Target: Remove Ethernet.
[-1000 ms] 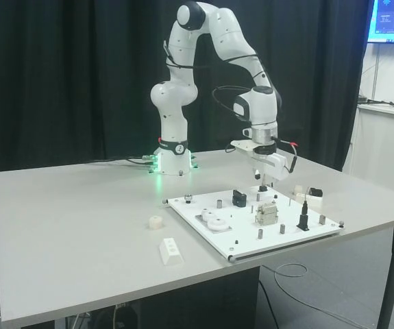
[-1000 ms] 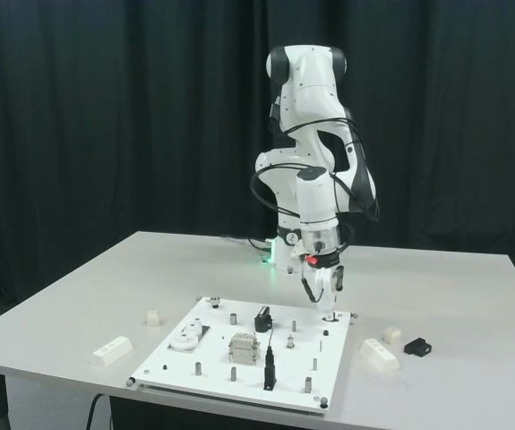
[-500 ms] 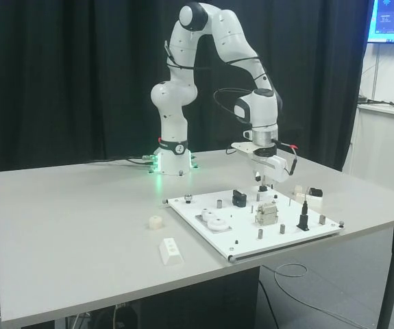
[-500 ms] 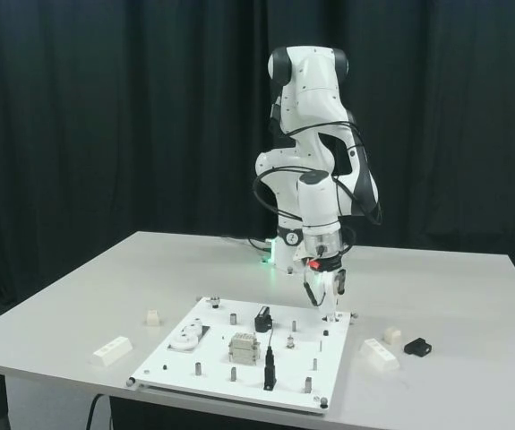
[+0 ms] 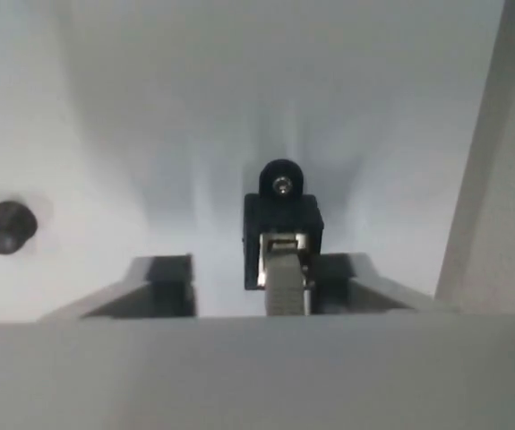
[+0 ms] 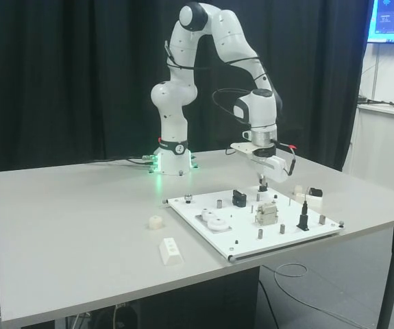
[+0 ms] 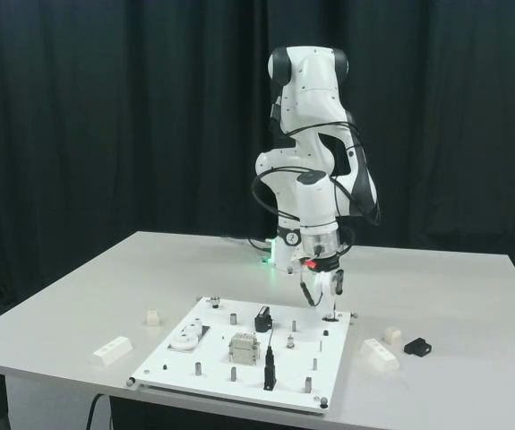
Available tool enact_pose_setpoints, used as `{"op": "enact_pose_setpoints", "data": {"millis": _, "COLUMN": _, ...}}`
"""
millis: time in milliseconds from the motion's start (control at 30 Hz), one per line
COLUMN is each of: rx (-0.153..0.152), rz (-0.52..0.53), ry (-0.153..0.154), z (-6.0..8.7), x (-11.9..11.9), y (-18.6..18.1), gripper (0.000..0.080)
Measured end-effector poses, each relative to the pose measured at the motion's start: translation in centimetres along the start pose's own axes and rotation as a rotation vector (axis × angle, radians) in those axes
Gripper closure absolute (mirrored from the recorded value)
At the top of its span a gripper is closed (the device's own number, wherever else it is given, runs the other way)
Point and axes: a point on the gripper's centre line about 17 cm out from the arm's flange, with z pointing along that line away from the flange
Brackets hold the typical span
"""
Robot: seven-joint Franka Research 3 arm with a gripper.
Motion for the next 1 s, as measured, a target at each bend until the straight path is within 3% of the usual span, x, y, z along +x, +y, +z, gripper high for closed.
{"op": "enact_pose_setpoints", "data": {"millis": 100, "rx": -0.007, "rz": -0.001, "ry": 0.001, "z": 0.12, "x": 0.01, "y": 0.28, "gripper": 0.0454}}
{"op": "enact_pose_setpoints", "data": {"millis": 133, "rx": -0.011, "rz": -0.001, "ry": 0.001, "z": 0.20, "x": 0.02, "y": 0.46, "gripper": 0.0640}}
{"op": "enact_pose_setpoints", "data": {"millis": 300, "rx": -0.020, "rz": -0.009, "ry": 0.001, "z": 0.31, "x": -0.01, "y": 0.81, "gripper": 0.0640}}
{"op": "enact_pose_setpoints", "data": {"millis": 333, "rx": -0.022, "rz": -0.016, "ry": 0.001, "z": 0.30, "x": -0.01, "y": 0.84, "gripper": 0.0723}}
{"op": "enact_pose_setpoints", "data": {"millis": 1000, "rx": -0.024, "rz": -0.002, "ry": -0.004, "z": 0.16, "x": -0.06, "y": 0.88, "gripper": 0.0722}}
